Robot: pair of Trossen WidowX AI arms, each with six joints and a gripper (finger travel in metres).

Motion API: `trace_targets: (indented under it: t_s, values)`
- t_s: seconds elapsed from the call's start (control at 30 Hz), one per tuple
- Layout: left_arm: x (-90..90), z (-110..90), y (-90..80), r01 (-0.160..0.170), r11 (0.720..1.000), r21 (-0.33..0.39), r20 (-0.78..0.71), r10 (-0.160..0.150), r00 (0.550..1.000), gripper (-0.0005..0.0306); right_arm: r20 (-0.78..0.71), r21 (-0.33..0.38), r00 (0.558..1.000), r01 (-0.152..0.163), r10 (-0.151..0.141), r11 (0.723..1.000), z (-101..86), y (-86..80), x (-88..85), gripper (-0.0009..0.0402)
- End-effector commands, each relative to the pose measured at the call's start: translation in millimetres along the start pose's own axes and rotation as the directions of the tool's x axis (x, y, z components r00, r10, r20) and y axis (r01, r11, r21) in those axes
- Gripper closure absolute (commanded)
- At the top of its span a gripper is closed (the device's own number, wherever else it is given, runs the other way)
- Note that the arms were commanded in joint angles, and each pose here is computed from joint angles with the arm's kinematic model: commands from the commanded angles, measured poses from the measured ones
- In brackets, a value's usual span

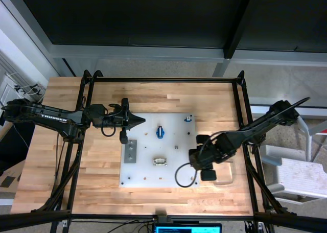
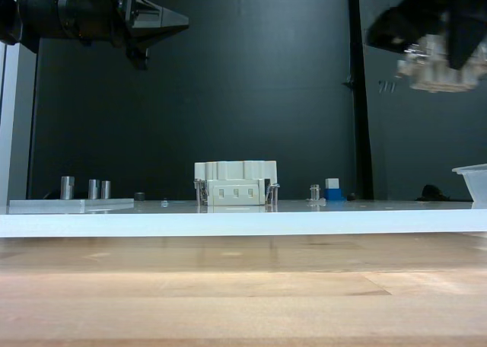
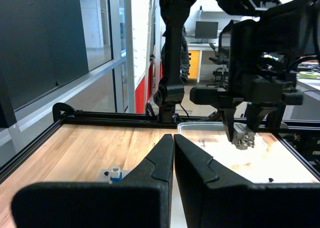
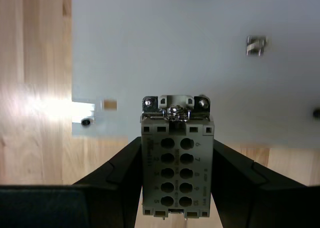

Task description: Remove the HAN10-E connector and place it in the container

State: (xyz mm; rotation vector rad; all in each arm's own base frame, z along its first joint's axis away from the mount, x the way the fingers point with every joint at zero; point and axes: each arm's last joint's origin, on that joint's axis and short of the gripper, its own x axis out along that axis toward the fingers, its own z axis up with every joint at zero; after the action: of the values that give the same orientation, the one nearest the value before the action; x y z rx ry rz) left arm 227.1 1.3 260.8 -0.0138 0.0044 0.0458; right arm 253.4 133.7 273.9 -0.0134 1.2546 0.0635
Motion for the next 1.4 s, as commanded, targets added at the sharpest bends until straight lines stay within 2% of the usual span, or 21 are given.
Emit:
trace_targets:
  t_s: [0.03,0.67,0.93,1.17,1.4]
  values:
    - [0.0,0.0,0.0,0.000,1.000,0.000,0.000,0.000,1.000,0.0300,-0.009,0.011,1.000,-0.003,0.003,1.000,-14.1,1.9,0.3,0.0389]
    - [0.0,0.0,0.1,0.000,1.000,0.000,0.000,0.000,1.000,0.0300,-0.037,0.015,0.999,-0.029,0.030,0.999,-78.5,4.4,0.9,0.0389]
    - [0.0,0.0,0.0,0.000,1.000,0.000,0.000,0.000,1.000,0.0300,-0.064,0.058,0.998,-0.024,0.028,0.998,-105.7,2.4,9.1,0.0389]
    - [0.0,0.0,0.0,0.000,1.000,0.000,0.000,0.000,1.000,0.0300,-0.086,0.070,0.996,-0.013,0.019,0.997,-119.1,2.6,22.4,0.0389]
    - [0.0,0.0,0.1,0.000,1.000,0.000,0.000,0.000,1.000,0.0300,-0.058,0.081,0.997,-0.038,0.043,0.996,-122.4,3.5,34.1,0.0389]
